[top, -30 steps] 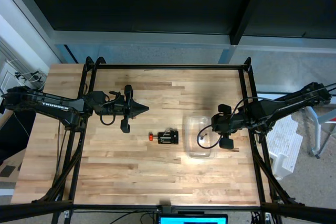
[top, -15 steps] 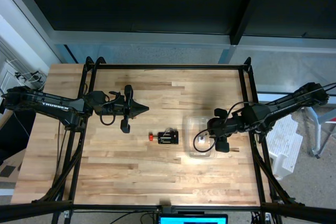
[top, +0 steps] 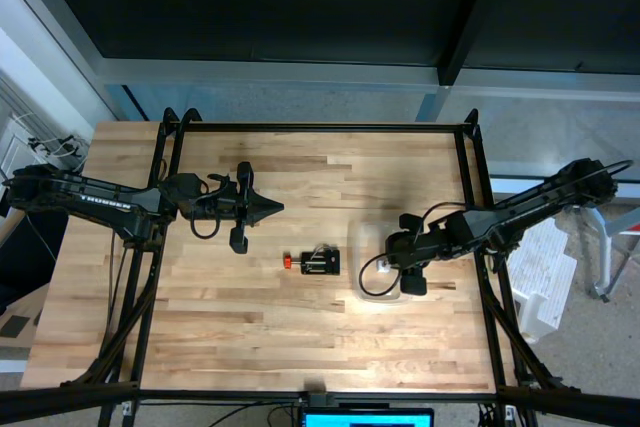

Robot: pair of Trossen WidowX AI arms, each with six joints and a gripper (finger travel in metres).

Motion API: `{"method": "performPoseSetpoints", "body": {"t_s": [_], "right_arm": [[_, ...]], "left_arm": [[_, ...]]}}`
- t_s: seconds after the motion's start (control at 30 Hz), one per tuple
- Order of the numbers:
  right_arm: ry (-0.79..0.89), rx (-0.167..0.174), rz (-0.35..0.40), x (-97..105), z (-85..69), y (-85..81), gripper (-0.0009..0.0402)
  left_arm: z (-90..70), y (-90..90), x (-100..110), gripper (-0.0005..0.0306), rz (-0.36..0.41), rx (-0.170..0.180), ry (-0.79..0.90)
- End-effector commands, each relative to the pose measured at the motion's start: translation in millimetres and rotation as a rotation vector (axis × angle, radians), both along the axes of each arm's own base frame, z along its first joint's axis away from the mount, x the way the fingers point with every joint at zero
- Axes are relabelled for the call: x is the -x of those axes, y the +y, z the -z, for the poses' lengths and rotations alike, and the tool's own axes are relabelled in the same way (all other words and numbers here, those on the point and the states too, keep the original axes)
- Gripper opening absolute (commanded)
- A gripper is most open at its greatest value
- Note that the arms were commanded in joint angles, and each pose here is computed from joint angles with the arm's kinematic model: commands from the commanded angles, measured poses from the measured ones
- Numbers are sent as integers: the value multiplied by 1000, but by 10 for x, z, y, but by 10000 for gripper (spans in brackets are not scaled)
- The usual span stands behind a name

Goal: Pick the RCA connector and install on taskboard

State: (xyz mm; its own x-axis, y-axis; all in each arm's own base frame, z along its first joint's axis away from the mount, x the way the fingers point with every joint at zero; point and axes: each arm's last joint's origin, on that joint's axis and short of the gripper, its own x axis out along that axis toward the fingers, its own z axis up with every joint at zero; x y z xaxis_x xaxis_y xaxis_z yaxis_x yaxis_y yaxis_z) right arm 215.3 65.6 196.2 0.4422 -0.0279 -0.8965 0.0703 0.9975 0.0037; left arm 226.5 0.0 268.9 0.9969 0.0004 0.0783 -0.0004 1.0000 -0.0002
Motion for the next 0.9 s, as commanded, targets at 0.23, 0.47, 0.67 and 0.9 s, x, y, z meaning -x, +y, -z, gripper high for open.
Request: {"method": "performPoseSetpoints", "body": {"t_s": [0.23,0.47,0.67,0.9], "right_arm": [[11,6,-4,-122,140,39,158],[25,12,-20,-205,259,69,157],[32,19,-27,-200,265,67,157],[39,26,-28,-190,276,62,157]], "left_arm": [[-1,0,-1,0,0,0,0],[-1,0,-1,0,0,0,0],[-1,0,-1,0,0,0,0],[-1,0,-1,0,0,0,0]]}}
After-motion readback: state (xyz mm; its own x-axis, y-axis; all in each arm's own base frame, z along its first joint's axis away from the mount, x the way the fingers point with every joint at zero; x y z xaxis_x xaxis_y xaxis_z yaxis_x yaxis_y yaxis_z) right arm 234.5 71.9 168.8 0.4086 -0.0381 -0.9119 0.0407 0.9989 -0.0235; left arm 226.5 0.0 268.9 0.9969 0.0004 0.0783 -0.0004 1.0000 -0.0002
